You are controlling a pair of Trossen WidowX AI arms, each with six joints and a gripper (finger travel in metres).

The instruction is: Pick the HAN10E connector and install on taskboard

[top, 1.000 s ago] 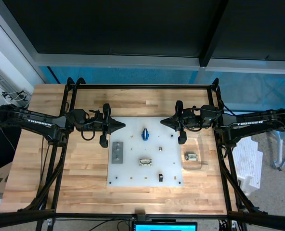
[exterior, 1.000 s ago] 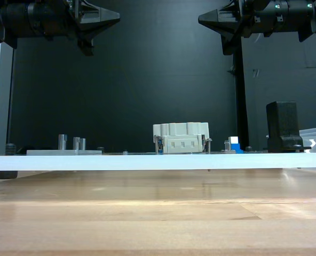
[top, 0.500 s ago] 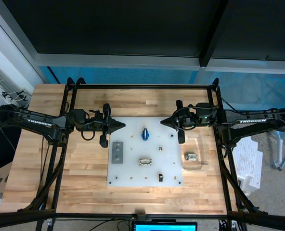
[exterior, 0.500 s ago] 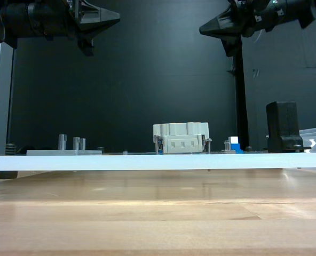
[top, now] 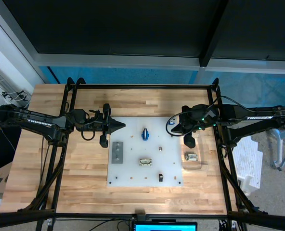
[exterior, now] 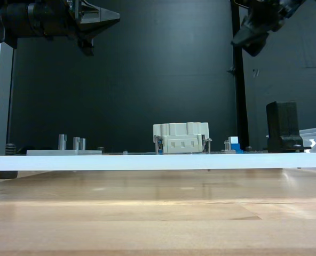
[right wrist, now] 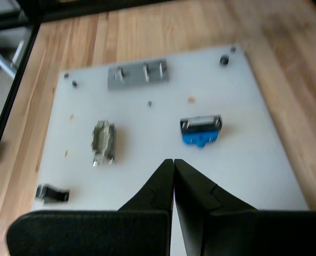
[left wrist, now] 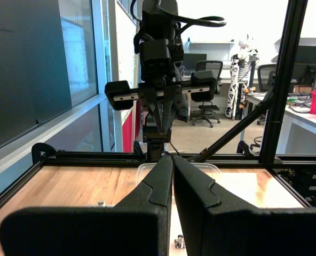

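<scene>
L gripper (top: 122,125) parked, tips pressed together, at upper-left edge of taskboard (top: 133,175); R gripper (right wrist: 173,161), likewise closed, tilts down centre-right, prob. to reach HAN10E connector (top: 191,156) in clear tray (top: 200,161).

We found the taskboard (top: 133,178) on the counter (top: 60,168), below the right gripper (right wrist: 173,160) fingers. The left gripper (left wrist: 172,156) hung over its far left corner. The HAN10E connector (top: 191,156) lay in a tray (top: 193,169) just beside the right fingers.
</scene>
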